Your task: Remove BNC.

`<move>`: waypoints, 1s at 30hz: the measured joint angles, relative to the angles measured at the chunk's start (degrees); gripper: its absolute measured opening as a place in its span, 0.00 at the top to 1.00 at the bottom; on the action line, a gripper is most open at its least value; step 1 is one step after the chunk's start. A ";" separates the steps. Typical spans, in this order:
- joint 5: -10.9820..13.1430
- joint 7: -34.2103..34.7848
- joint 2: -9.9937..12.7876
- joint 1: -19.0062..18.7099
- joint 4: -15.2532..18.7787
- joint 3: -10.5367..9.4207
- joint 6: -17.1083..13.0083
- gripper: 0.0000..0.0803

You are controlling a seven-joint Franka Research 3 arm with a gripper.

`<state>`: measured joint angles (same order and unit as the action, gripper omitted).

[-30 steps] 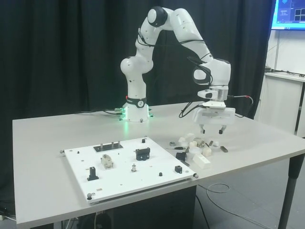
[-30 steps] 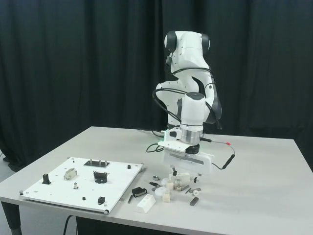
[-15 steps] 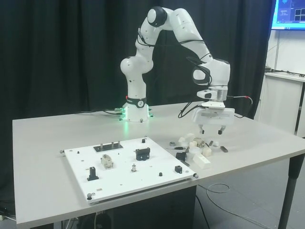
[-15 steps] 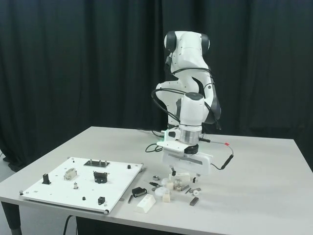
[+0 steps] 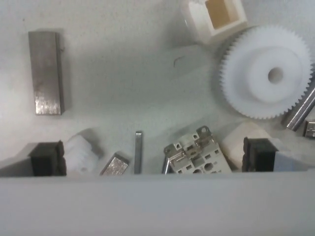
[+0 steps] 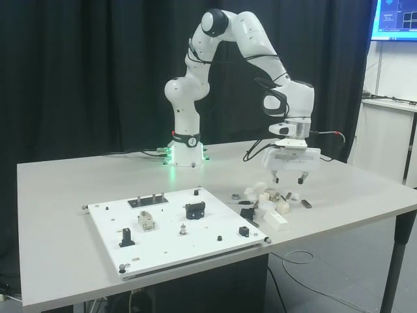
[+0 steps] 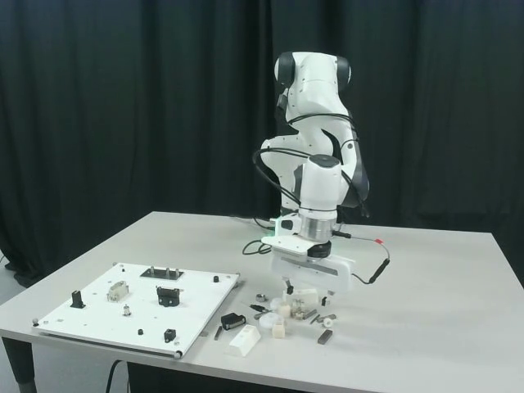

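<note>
The BNC (image 6: 183, 229) is a small grey metal stub standing upright near the middle of the white board (image 6: 195, 251); the second room view shows the BNC (image 7: 127, 310) on the board (image 7: 90, 327) too. My gripper (image 6: 289, 178) hangs open a little above a pile of loose parts, well off the board's side. The wrist view shows my gripper (image 5: 152, 156) with both black fingertips (image 5: 47, 158) wide apart and nothing held. Under it on the table lie a small white connector block (image 5: 197, 157) and a thin grey pin (image 5: 138, 152).
The pile holds a white gear (image 5: 268, 72), a hollow white block (image 5: 214, 17), a grey metal bar (image 5: 47, 71) and a white wedge (image 6: 275, 220). Black fittings (image 6: 195, 210) and other mounts stand on the board. The arm's base (image 6: 184, 153) glows green at the back.
The gripper has risen slightly above the parts pile and edged a little toward the board; it stays open. Nothing on the table or board has moved.
</note>
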<state>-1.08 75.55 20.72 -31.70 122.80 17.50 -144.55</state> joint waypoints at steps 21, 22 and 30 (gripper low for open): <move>-7.17 7.13 -1.32 5.47 -2.27 0.01 -1.20 0.00; -7.67 7.34 -1.53 6.03 -2.51 -0.02 -1.11 0.00; -9.64 7.99 -3.09 10.93 -4.88 -0.24 0.74 0.00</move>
<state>-10.72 83.54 17.62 -20.77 117.92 17.26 -143.81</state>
